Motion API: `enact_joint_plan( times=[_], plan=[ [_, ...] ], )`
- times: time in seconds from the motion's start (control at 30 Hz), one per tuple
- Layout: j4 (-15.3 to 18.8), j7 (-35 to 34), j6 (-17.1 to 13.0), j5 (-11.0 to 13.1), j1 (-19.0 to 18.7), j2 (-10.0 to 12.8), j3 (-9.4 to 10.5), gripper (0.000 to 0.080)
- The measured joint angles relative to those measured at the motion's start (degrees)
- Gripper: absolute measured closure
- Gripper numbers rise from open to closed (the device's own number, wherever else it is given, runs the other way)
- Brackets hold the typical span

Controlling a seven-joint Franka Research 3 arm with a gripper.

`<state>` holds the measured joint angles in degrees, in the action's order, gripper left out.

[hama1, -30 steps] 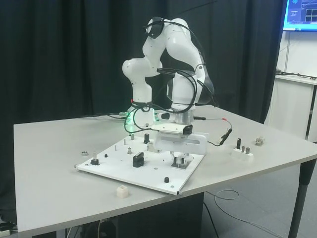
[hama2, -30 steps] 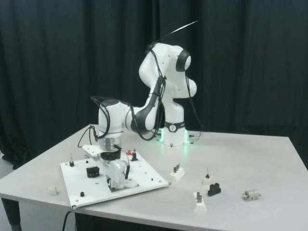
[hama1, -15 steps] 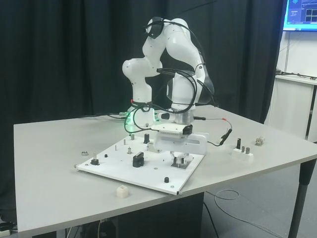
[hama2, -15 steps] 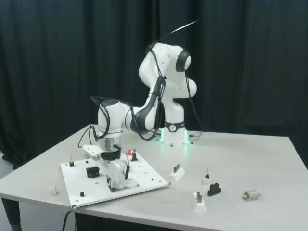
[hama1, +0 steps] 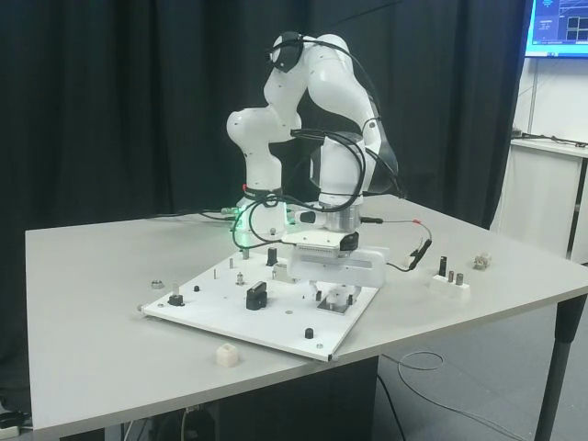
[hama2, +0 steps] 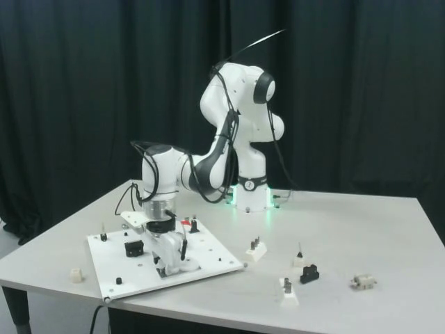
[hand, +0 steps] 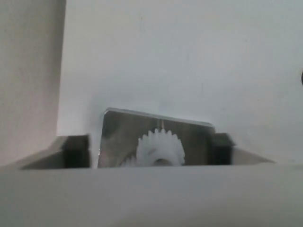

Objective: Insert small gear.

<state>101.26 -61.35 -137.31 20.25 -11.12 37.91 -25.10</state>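
We saw the small gear (hand: 160,148) low in the wrist frame's centre, resting on its metal plate (hand: 118,135). The gripper (hama1: 336,292) hung just above, probably to seat it; its opening we cannot tell.

hand (hama1: 336,296) risen slightly off the white board (hama1: 230,308), gear (hand: 160,147) left seated
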Motion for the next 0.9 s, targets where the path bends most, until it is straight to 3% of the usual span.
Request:
enact_joint_plan(
  times=[0.03, 0.17, 0.2, 0.33, 0.37, 0.67, 0.9],
  plan=[
    [-0.04, 0.00, 0.00, -0.04, 0.01, 0.00, 0.01, 0.0236],
    [-0.49, 0.09, 0.10, -0.29, 0.03, 0.00, 0.01, 0.0236],
    [-0.70, 0.09, 0.28, -0.39, 0.03, 0.00, 0.01, 0.0062],
    [-1.90, 0.09, 1.68, -0.70, -0.01, -0.08, 0.01, 0.0062],
    [-2.32, 0.09, 2.18, -0.71, -0.03, -0.11, 0.01, 0.0015],
    [-6.08, -0.01, 6.93, -0.71, -0.34, -0.31, 0.01, 0.0006],
    [-7.23, -0.07, 8.06, -0.71, -0.72, -0.31, 0.01, 0.0003]
  ],
)
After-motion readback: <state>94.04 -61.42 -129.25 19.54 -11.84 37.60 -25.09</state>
